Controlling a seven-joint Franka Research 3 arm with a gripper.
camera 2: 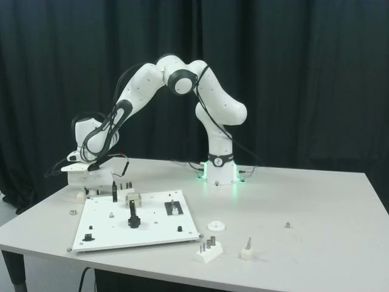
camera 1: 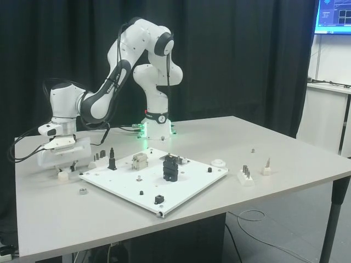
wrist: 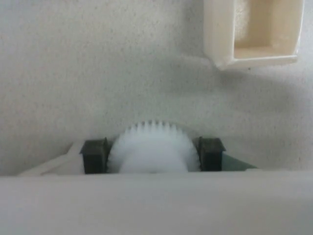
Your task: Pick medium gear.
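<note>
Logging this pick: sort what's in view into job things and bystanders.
Job: medium gear, white, between the gripper fingers.
Bystanders: white board; other white gear on the grey table; peg holders; open white box.

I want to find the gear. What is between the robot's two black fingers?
A white toothed gear sits between the black fingers of the gripper, touching both. Its lower part is hidden by the gripper body, so what it rests on cannot be seen.
</note>
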